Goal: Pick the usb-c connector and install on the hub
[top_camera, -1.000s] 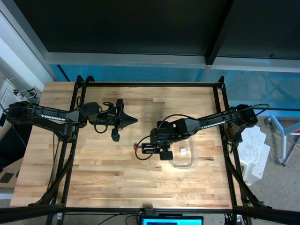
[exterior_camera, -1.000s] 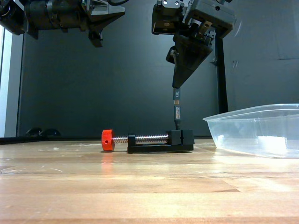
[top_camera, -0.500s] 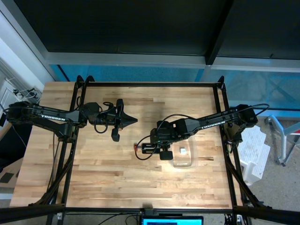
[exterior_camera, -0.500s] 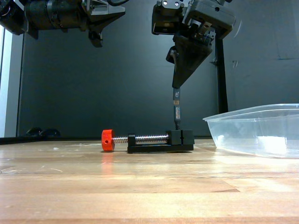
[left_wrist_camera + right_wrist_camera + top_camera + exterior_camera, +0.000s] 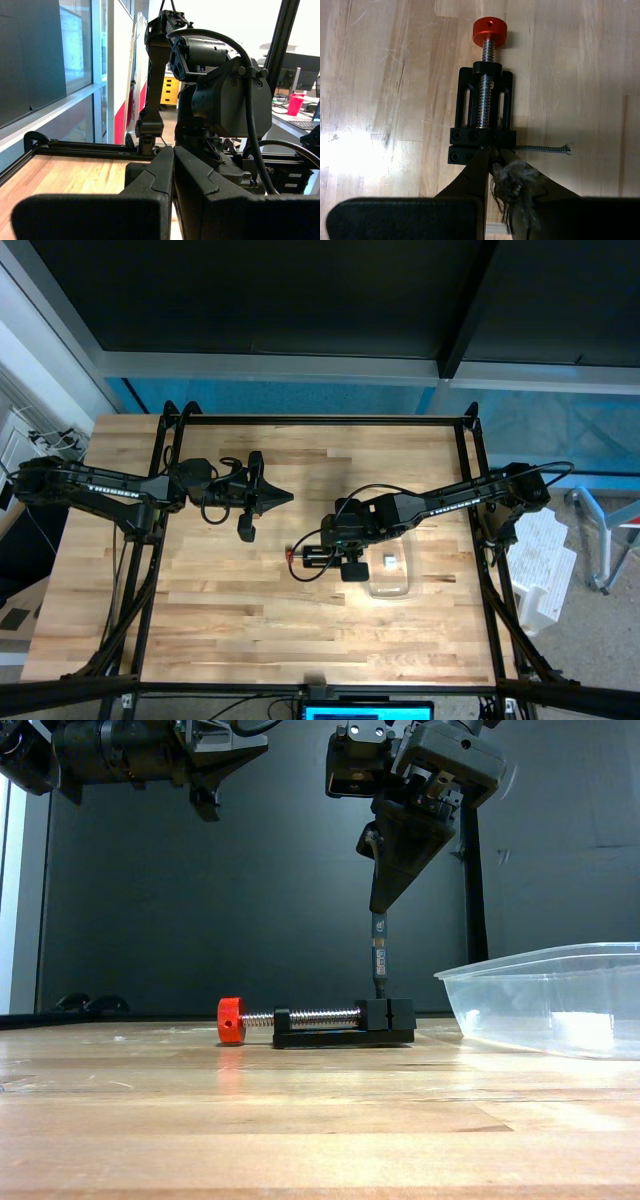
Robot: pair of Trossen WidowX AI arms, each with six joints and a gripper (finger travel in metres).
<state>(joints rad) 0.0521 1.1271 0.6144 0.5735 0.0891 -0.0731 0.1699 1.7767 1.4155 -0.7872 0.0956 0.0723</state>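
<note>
Hovering over the vise (image 5: 312, 556) mid-tabletop (image 5: 220, 610), right claw (image 5: 338, 545) in high view; left claw (image 5: 285, 496) well apart. Low view: right claw pinches usb-c connector (image 5: 379, 955) upright, tip at vise top; seating unclear, hub hidden. Left wrist: left claw pressed together, empty. Right wrist: claw tips over vise jaw. Likely insertion step; next, a straight downward push.

**Non-task items in view**

Wood desk (image 5: 230, 620). Clear plastic tub (image 5: 400, 587) right of centre, small white item (image 5: 388, 560) inside. Black screw vise (image 5: 340, 1020) on the desk left of the tub, not touching it, red knob (image 5: 230, 1020) pointing left. Blue screen (image 5: 368, 711) at bottom edge.
</note>
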